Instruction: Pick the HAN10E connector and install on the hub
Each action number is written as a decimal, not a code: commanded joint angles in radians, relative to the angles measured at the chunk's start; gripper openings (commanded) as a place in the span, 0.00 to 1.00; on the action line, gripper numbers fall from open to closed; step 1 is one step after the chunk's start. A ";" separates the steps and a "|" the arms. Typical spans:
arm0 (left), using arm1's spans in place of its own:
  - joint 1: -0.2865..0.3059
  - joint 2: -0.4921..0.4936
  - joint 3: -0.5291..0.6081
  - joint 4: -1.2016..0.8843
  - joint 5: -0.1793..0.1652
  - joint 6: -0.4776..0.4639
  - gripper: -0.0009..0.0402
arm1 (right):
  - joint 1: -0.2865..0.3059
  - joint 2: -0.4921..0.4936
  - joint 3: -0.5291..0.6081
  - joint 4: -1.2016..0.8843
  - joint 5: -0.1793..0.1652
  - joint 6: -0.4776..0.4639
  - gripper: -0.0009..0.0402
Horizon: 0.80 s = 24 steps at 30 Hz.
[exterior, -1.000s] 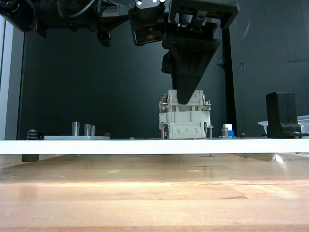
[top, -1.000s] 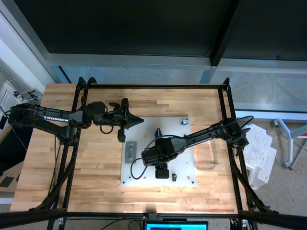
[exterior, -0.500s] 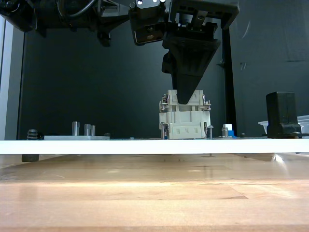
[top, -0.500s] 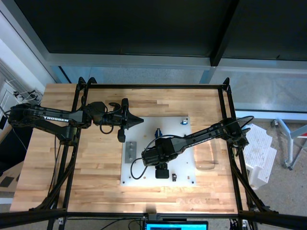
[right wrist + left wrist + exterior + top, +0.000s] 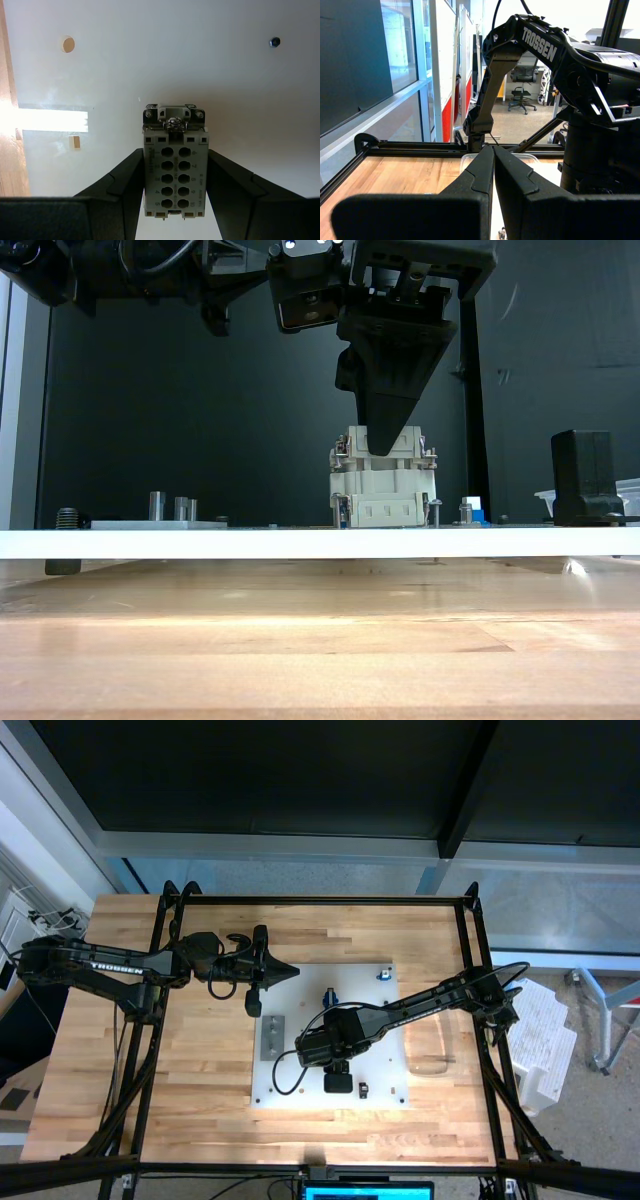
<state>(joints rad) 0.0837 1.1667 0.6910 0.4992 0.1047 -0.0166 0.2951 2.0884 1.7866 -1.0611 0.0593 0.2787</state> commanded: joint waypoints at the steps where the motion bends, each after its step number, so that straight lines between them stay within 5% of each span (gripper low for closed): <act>1: 0.000 0.000 0.000 0.000 0.000 0.000 0.02 | 0.000 -0.002 0.002 0.001 0.001 0.000 0.38; 24: 0.000 0.000 0.000 0.000 0.000 0.000 0.02 | 0.000 -0.037 0.002 -0.003 0.002 0.004 0.38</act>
<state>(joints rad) 0.0837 1.1667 0.6907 0.4992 0.1047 -0.0166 0.2955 2.0491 1.7878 -1.0668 0.0605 0.2817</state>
